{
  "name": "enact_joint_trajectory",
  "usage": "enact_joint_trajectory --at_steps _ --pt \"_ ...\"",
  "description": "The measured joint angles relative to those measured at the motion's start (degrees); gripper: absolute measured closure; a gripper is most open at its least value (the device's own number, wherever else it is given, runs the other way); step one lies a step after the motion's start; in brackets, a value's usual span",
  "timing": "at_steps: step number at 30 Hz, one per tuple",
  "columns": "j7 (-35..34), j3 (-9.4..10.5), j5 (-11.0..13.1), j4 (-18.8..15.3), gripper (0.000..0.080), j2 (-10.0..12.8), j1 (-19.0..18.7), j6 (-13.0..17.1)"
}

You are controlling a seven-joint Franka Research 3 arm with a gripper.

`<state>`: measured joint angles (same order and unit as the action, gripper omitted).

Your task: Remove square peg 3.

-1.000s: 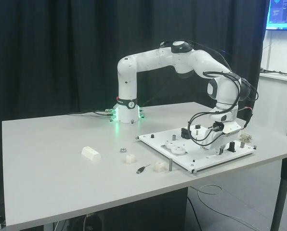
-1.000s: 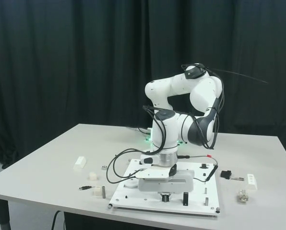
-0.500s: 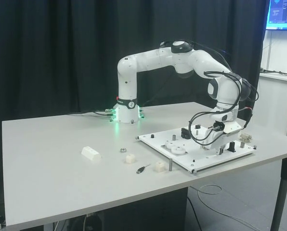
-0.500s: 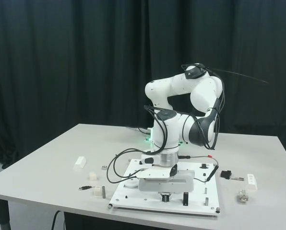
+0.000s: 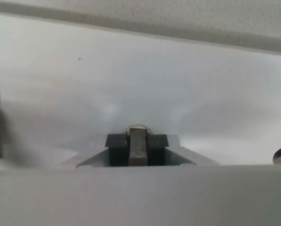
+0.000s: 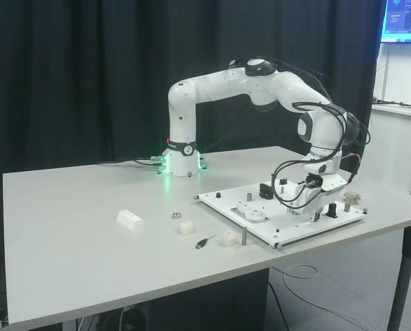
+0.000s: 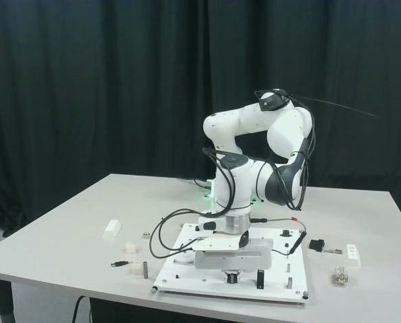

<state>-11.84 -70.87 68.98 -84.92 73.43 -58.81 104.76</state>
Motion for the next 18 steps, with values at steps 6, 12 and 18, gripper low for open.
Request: enact_joint_trajectory --at_steps 6,12,18 --pt "0.7 -0.03 -0.1 0.0 0.0726 0.0 0.0 0.0" --pt "0.8 -0.04 -0.2 0.0 0.0724 0.0 0.0 0.0" --pt "-0.9 -0.04 -0.2 0.0 0.0724 0.0 0.0 0.0"
